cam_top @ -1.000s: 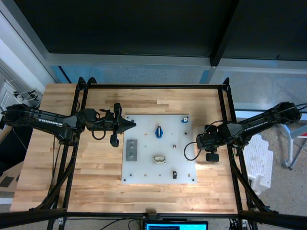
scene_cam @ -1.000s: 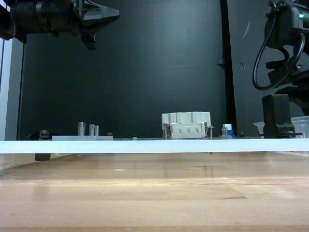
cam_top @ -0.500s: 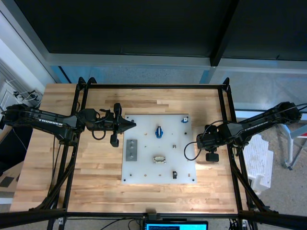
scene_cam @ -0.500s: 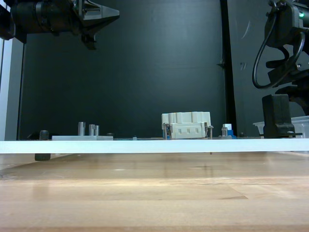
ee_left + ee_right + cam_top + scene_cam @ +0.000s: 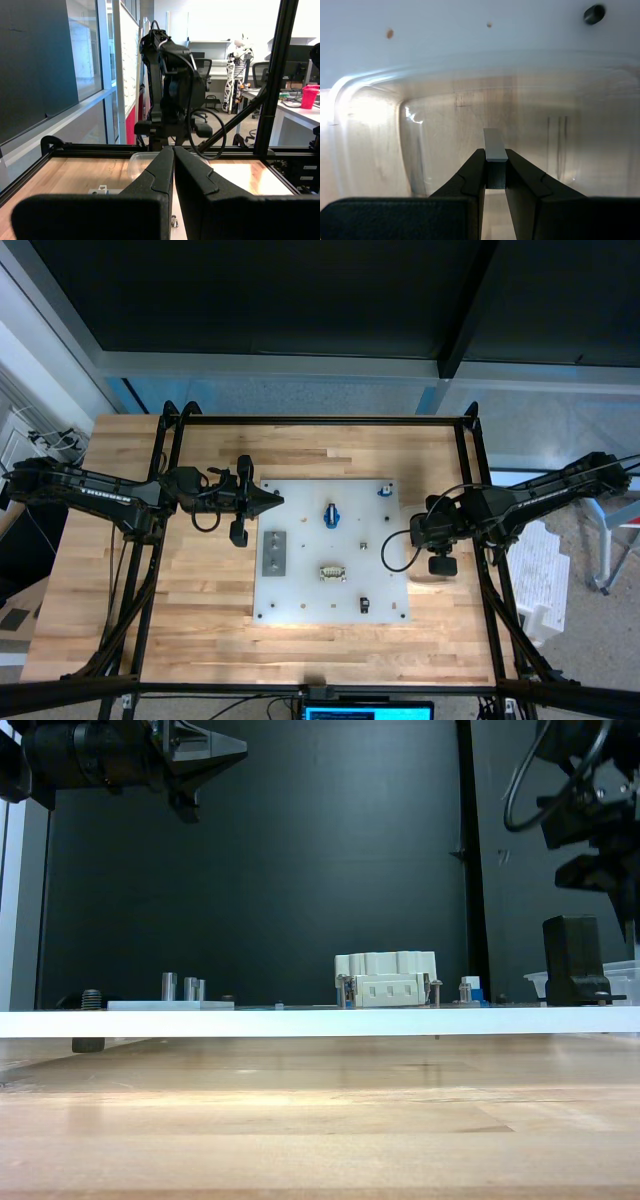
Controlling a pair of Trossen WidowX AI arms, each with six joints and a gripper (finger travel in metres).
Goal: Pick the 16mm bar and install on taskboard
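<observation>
The 16mm bar (image 5: 495, 145), a small grey metal piece, is pinched between the fingertips of my right gripper (image 5: 495, 167), which is shut on it. That gripper (image 5: 425, 556) hangs over the clear tray (image 5: 440, 115) just off the right edge of the white taskboard (image 5: 300, 600), and the bar is held above the tray floor. Over the taskboard's left edge, well above it, my left gripper (image 5: 272, 502) is shut with nothing in it; its fingers (image 5: 165, 165) press together.
The taskboard carries a grey block (image 5: 273, 553) with upright pegs, a blue knob (image 5: 331, 514), a beige connector (image 5: 385, 978) and a black part (image 5: 575, 960). The clear tray (image 5: 425, 578) lies on the wooden table. A black frame (image 5: 470, 490) rings the work area.
The right arm has risen in the low view, lifting its gripper away from the tray. The left arm has not moved.
</observation>
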